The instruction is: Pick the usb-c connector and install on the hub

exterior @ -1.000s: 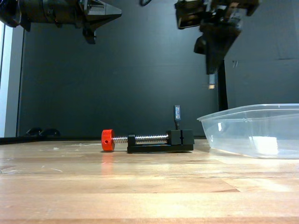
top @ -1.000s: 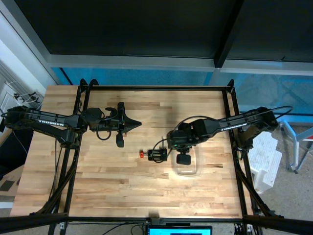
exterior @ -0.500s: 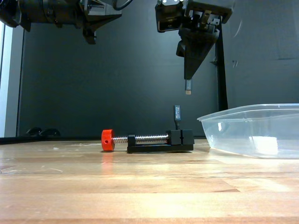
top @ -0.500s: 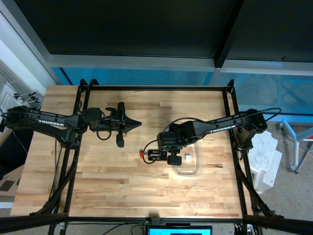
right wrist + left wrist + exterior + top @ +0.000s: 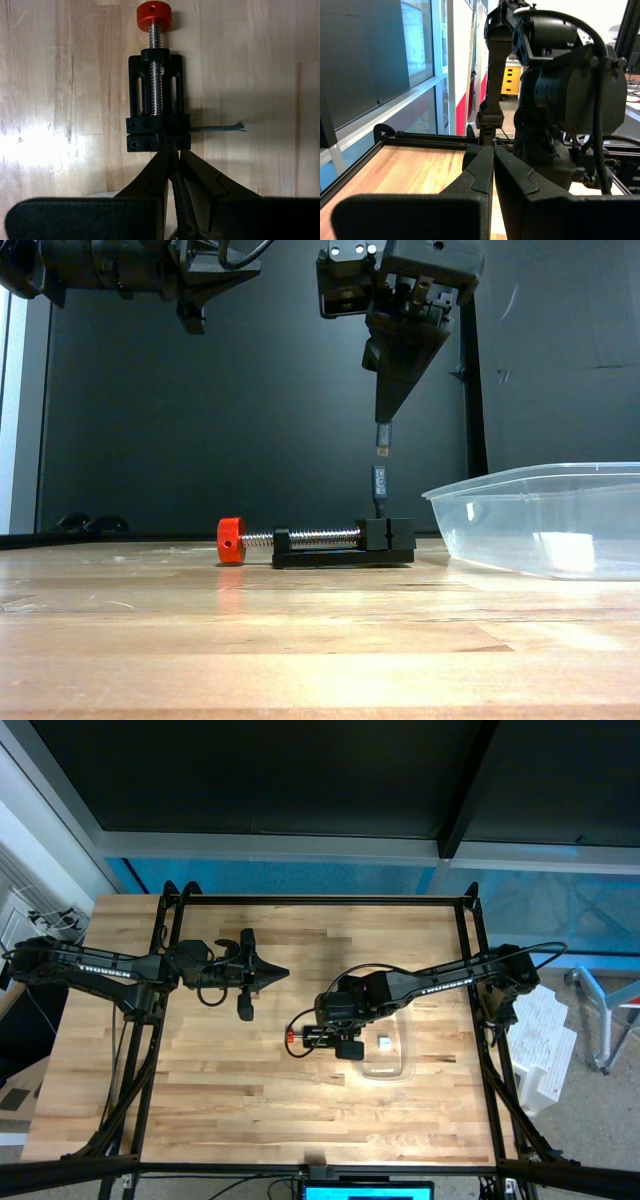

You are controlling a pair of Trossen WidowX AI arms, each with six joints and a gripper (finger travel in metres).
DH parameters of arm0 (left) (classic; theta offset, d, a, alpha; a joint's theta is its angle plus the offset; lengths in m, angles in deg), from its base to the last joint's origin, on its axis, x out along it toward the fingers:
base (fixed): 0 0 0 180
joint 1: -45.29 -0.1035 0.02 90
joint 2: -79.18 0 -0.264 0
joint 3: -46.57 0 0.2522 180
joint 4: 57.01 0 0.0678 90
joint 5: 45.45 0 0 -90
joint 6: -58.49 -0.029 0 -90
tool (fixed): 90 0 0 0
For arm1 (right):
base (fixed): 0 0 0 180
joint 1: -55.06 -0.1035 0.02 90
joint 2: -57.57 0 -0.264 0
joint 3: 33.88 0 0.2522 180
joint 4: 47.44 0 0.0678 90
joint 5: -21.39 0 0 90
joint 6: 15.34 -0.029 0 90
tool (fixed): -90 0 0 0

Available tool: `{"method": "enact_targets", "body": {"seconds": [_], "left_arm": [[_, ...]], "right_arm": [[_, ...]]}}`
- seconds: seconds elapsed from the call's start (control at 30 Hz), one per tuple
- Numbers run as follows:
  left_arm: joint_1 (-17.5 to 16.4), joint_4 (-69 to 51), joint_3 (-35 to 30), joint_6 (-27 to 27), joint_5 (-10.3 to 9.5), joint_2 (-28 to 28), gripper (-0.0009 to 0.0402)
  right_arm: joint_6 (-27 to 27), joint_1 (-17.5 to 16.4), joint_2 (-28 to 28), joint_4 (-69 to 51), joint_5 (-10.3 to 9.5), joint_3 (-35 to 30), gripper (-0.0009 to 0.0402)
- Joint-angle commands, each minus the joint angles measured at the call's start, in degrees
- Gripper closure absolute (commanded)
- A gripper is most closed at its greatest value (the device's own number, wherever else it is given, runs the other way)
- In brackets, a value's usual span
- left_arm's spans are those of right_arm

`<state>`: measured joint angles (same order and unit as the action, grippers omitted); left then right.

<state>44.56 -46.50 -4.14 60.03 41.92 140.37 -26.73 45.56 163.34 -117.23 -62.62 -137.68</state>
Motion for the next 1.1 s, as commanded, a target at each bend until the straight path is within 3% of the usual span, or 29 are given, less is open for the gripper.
{"method": "enact_targets", "body": {"seconds": [0.03, 1.1], "left_arm": [[-0.02, -0.02, -0.02, 0.00, 0.02, 0.02, 0.0393], [-0.02, -0.02, -0.02, 0.00, 0.00, 0.02, 0.0393]], "right_arm": [[0.20, -0.02, 0.50, 0.68, 0.02, 0.00, 0.0393], [-0.07, -0.63, 0.74, 1.29, 0.02, 0.50, 0.0393]]}}
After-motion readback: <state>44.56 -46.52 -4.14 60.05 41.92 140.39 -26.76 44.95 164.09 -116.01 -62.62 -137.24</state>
